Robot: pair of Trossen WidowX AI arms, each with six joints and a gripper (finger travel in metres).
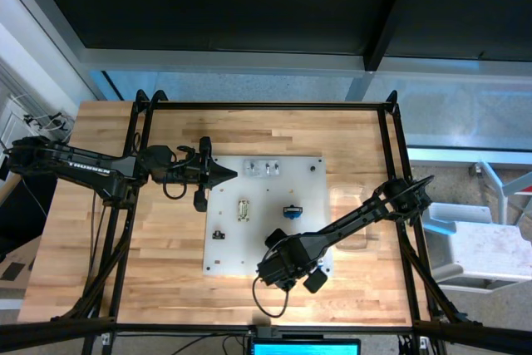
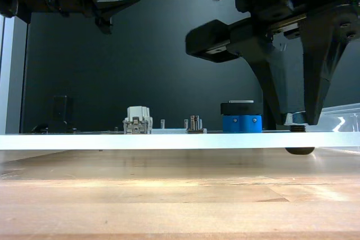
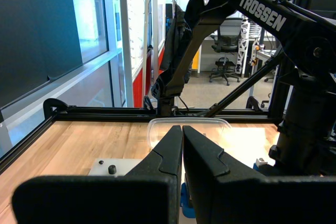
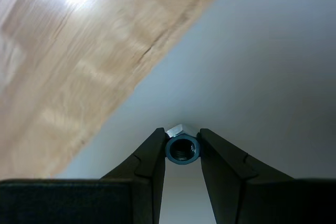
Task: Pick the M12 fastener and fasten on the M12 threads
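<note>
The right gripper (image 2: 293, 122) pinches the silver M12 nut (image 4: 182, 149) hole-down right over the black ribbed stud (image 2: 298, 129) at the white board's (image 1: 241, 247) near right edge, aligned so the threads can catch. The left gripper (image 3: 182, 132), fingers together, hangs parked over the board's far left.

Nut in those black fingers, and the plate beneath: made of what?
The silver nut, pinched in the right hand at the white board's near edge, looks metal: shiny, threaded bore. The board looks like matte plastic or painted metal. The left hand hangs shut over its far left edge.
</note>
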